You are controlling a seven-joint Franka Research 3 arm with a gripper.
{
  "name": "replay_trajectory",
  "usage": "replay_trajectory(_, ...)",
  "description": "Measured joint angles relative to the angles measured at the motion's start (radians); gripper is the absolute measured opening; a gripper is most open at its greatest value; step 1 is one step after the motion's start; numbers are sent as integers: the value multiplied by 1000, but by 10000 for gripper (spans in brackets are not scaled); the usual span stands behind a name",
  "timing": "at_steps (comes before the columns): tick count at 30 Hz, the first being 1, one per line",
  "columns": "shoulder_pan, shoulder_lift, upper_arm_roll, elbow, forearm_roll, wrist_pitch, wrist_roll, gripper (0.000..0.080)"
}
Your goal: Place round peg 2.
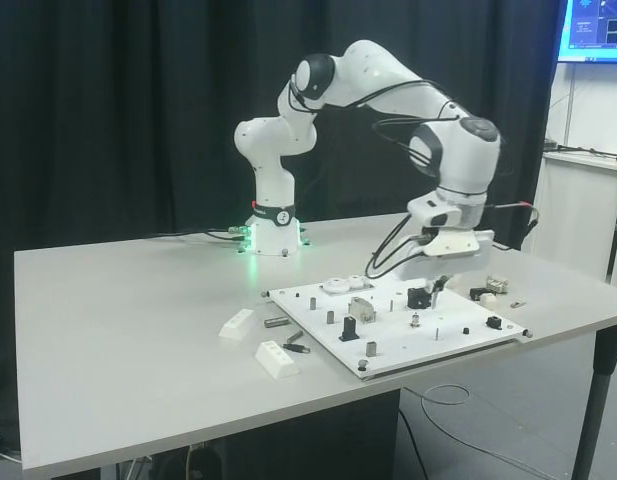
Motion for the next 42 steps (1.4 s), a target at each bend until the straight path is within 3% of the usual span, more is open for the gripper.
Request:
replay_trajectory(15,126,-23,29,-26,0,-22,193,70)
replay_trajectory(28,222,-23,81,-40,-3,-16,368,70)
replay_trajectory(42,306,-23,128,-69,-48,16,521,70)
